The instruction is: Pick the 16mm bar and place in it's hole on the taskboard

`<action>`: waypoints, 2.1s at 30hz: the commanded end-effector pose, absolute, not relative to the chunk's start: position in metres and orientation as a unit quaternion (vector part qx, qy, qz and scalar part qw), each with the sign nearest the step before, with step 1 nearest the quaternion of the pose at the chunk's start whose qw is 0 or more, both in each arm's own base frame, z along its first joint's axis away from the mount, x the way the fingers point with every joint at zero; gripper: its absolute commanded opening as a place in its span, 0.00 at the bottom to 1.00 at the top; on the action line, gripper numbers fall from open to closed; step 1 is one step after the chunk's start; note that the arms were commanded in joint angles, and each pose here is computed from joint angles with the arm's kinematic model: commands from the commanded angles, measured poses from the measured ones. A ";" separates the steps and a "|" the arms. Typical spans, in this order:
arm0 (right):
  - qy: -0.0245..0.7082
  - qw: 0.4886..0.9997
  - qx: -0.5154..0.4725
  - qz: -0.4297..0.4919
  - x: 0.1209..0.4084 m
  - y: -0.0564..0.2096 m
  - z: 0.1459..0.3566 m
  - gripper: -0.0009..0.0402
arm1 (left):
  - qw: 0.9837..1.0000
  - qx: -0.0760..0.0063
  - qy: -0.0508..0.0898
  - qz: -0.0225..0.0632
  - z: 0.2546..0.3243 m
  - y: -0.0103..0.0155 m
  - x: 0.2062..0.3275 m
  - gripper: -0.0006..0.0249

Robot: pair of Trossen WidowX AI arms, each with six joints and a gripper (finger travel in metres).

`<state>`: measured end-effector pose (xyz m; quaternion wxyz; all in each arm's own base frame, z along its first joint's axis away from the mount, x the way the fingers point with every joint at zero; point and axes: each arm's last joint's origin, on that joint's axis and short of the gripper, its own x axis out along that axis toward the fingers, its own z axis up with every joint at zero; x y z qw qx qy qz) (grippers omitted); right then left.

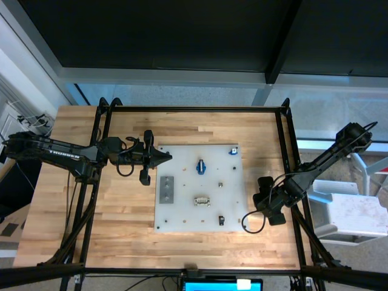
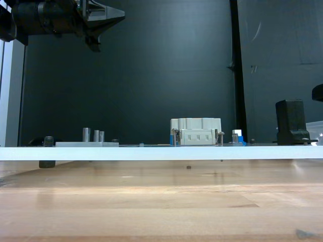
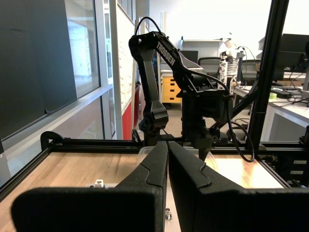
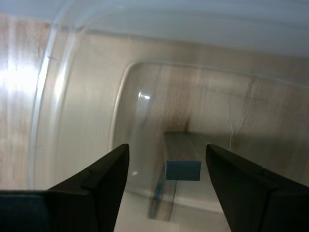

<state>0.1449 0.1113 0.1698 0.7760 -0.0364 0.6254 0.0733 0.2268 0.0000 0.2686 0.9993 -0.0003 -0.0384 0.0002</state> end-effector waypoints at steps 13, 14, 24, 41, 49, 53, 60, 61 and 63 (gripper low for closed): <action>0.623 0.777 -0.044 0.075 0.145 0.111 0.169 0.17 | 0.999 0.000 -0.038 0.000 0.2686 0.0001 0.227 0.02; 0.623 0.777 -0.044 0.075 0.145 0.111 0.169 0.15 | 0.999 0.000 -0.038 0.000 0.2686 0.0000 0.227 0.02; 0.614 0.784 -0.063 0.070 0.148 0.112 0.194 0.02 | 0.999 0.000 -0.038 0.000 0.2686 0.0000 0.227 0.02; 0.617 0.786 -0.026 0.028 0.167 0.126 0.252 0.03 | 0.999 0.000 -0.038 0.000 0.2686 0.0000 0.227 0.02; 0.620 0.784 -0.027 0.025 0.181 0.137 0.258 0.03 | 0.999 0.000 -0.038 0.000 0.2686 0.0000 0.227 0.02; 0.620 0.784 -0.023 0.022 0.190 0.144 0.259 0.03 | 0.999 0.000 -0.038 0.000 0.2686 0.0001 0.227 0.02; 0.617 0.787 -0.009 0.024 0.208 0.156 0.248 0.03 | 0.999 0.000 -0.038 0.000 0.2686 0.0000 0.227 0.02; 0.618 0.786 -0.009 0.024 0.210 0.158 0.245 0.03 | 0.999 0.000 -0.038 0.000 0.2686 0.0000 0.227 0.02; 0.623 0.782 -0.011 0.022 0.212 0.160 0.241 0.03 | 0.999 0.000 -0.038 0.000 0.2686 0.0000 0.227 0.03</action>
